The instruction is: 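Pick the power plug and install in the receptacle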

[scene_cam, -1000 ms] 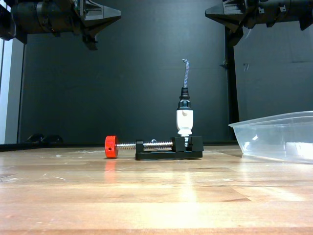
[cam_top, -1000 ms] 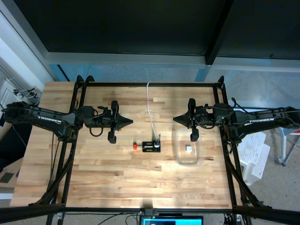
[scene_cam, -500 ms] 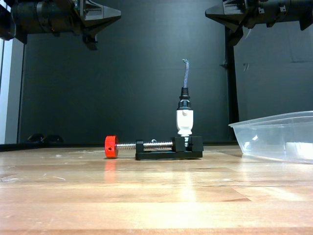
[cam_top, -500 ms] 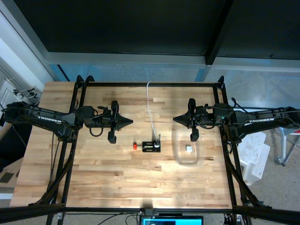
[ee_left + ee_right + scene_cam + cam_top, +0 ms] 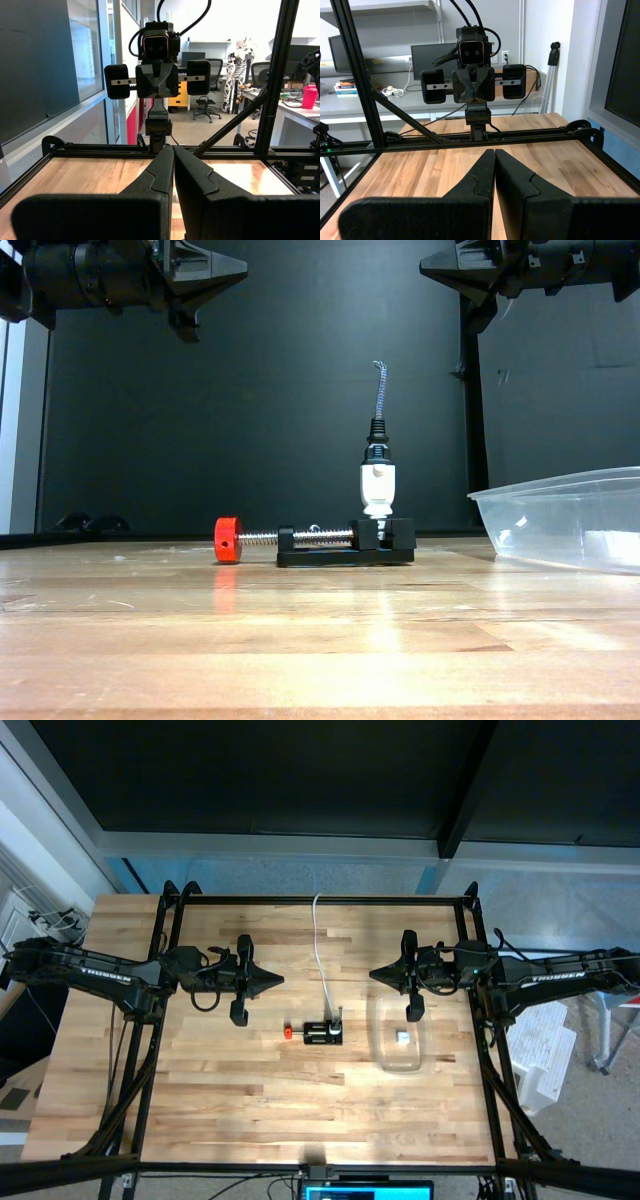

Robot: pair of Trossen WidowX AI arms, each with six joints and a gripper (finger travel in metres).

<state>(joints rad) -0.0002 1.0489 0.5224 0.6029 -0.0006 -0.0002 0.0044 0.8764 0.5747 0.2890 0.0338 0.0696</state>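
Note:
The receptacle (image 5: 338, 1018) (image 5: 377, 488) is a small white socket clamped upright in a black vise (image 5: 323, 1034) (image 5: 345, 543) with an orange-red knob (image 5: 288, 1032) (image 5: 228, 540). Its white cord (image 5: 320, 945) runs to the table's far edge. The power plug is not in view. My left gripper (image 5: 280, 980) (image 5: 245, 277) (image 5: 173, 148) hovers high, left of the vise, shut and empty. Facing it from the right, my right gripper (image 5: 372, 975) (image 5: 422, 270) (image 5: 494, 150) is also shut and empty, high above the table.
A clear plastic tray (image 5: 385, 1060) (image 5: 530, 530) lies right of the vise, holding a small pale cube (image 5: 401, 1037). A black frame (image 5: 320, 900) borders the wooden table (image 5: 250, 1090).

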